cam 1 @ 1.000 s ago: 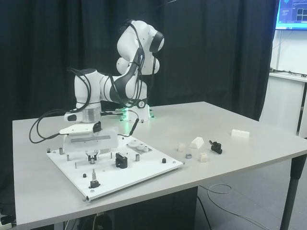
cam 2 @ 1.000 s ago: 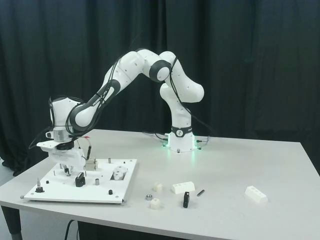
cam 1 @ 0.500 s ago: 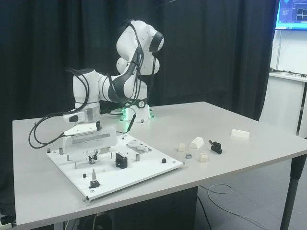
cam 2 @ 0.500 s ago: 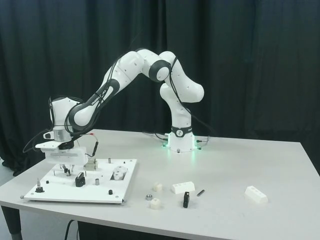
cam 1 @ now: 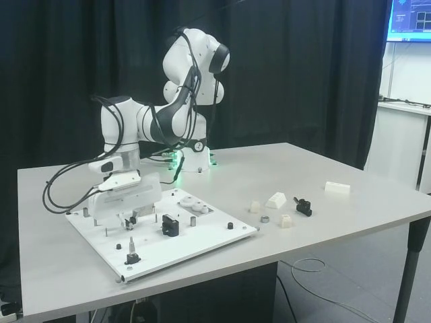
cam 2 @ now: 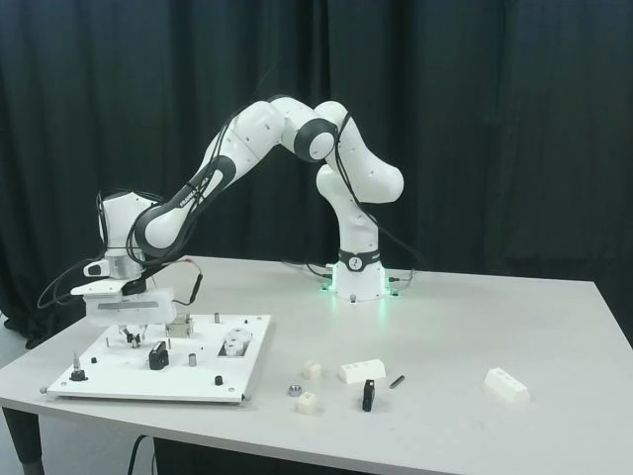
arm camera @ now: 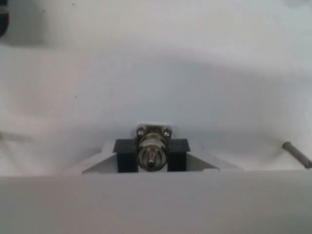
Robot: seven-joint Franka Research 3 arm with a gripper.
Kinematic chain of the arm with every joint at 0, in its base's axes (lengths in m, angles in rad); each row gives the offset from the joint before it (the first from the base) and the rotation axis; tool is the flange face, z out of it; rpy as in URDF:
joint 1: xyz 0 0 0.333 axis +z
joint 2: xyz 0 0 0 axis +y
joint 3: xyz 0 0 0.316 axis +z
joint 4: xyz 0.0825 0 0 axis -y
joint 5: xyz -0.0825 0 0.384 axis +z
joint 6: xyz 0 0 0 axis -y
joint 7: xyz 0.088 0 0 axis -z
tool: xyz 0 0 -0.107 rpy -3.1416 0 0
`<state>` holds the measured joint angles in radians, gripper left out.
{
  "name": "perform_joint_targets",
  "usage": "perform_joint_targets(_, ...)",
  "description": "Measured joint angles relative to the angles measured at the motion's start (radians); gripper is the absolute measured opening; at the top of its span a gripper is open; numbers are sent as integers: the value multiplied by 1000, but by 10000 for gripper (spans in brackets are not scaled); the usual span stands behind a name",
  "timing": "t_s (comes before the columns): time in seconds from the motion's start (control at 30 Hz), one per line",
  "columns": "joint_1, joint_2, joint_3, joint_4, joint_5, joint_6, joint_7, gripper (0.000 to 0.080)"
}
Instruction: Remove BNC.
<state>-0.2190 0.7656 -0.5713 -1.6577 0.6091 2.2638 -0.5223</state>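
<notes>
Your white arm arches high from its base, then reaches down and far out to the side. Your wrist points downward with the end effector hanging low, its black fingers standing slightly parted.

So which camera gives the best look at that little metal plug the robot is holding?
The wrist view: the BNC connector sits dead centre between the black fingers. Both room views hide it under the gripper above the white board.

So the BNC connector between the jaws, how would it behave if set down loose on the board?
The BNC connector looks metal, so probably stiff and rather heavy for its size. Its round barrel could roll on the flat white board. Smooth metal might slip in a light grip.
</notes>
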Motion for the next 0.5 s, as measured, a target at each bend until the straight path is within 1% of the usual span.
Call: perform_joint_targets(0.5, 0, 0, 0, -1, 1, 1, -324, 124)
